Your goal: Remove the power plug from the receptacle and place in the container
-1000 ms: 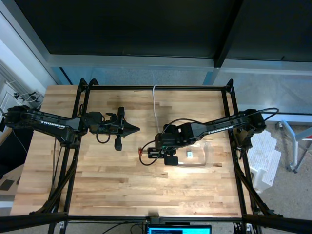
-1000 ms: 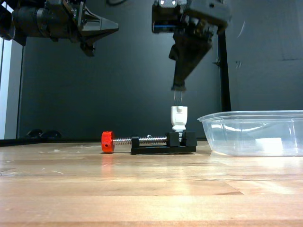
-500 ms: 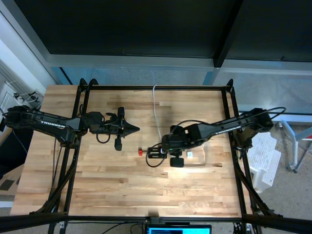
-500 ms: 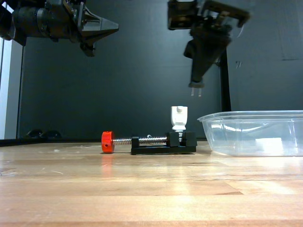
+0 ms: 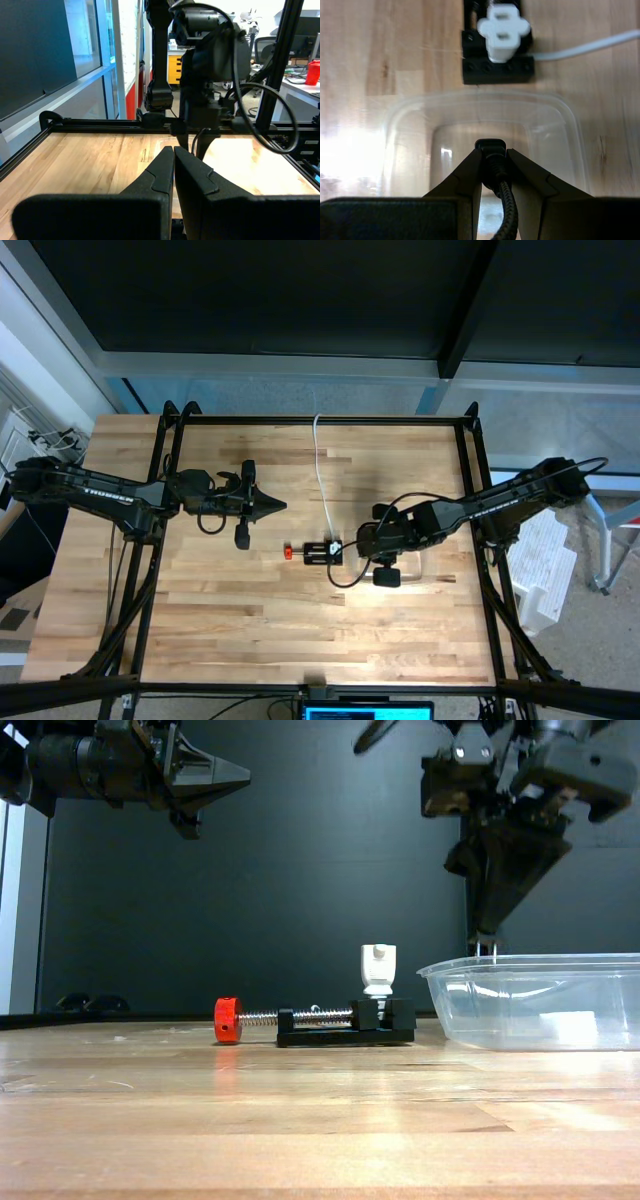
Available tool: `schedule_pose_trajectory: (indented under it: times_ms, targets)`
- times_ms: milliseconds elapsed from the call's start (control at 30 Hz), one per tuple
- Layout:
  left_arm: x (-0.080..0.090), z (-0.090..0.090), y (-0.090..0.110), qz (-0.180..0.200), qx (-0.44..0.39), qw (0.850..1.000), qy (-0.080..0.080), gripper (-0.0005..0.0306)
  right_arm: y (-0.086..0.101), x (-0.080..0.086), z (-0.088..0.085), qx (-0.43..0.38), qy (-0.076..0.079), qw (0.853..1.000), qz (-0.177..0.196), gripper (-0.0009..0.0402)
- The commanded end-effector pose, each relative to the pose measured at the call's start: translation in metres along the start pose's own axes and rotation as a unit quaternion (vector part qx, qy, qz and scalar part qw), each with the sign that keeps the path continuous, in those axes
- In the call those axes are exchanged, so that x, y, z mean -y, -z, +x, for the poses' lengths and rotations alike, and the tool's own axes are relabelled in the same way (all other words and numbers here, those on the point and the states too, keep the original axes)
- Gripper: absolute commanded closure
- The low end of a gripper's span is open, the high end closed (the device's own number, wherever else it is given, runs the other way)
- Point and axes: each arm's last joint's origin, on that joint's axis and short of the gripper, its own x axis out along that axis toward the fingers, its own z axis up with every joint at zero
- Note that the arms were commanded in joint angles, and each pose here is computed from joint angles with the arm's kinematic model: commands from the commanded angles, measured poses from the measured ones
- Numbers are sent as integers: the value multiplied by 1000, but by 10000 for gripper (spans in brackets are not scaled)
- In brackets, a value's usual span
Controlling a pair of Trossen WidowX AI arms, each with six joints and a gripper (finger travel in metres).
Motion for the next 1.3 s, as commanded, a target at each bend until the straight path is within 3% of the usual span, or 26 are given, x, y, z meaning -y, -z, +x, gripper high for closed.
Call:
schedule_pose_trajectory:
  times_ms: [33,367,600,933,1300]
  targets:
    - [0,0,0,0,0,1000,0,300,8,0,6,4,-4,1000,1,393]
    - [0,0,0,0,0,1000,0,300,29,2,13,2,-5,1000,-1,393]
    - [0,0,0,0,0,1000,0,300,39,2,13,28,-15,999,1,386]
    - [0,0,0,0,0,1000,0,300,49,2,21,52,-25,998,25,309]
    - [0,0,0,0,0,1000,0,300,56,6,5,52,-26,998,24,222]
